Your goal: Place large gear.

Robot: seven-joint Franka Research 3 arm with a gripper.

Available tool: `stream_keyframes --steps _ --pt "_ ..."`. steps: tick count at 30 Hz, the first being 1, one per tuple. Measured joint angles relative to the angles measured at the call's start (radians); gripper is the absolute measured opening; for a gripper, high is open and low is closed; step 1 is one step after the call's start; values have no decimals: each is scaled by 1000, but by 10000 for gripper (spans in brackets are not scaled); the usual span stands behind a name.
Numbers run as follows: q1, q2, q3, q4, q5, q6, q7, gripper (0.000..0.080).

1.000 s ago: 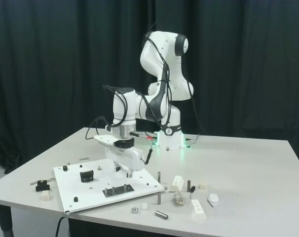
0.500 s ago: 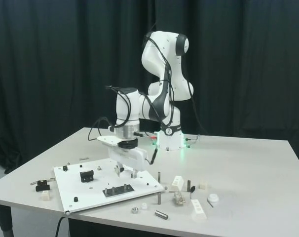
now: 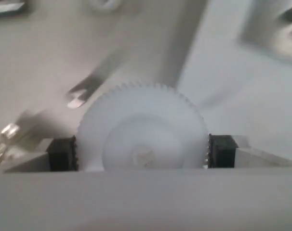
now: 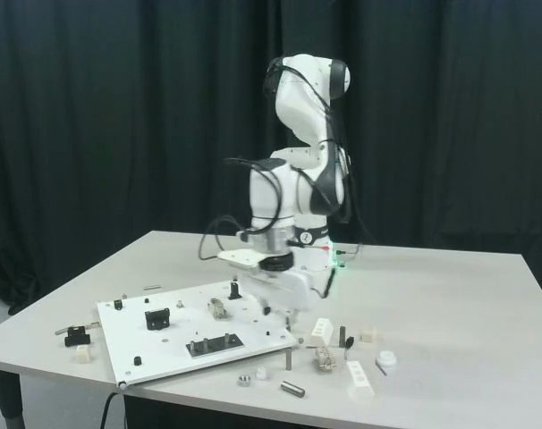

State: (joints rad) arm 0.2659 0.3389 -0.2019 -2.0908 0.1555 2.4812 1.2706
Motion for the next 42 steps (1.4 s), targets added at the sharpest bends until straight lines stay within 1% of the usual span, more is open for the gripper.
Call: stream_keyframes --steps 5,8,13,20,30,35,42 --pt "51 0 23 0 0 -1 80 593" --pt "89 0 29 -1 0 -3 133 593" --pt "155 1 30 -3 -2 -8 208 593" --pt "230 10 30 -4 -7 -11 297 593" --pt "318 31 30 -4 -8 -9 393 593" --pt "357 46 30 -4 -9 3 435 593" --pt "400 72 30 -3 -10 23 464 593"
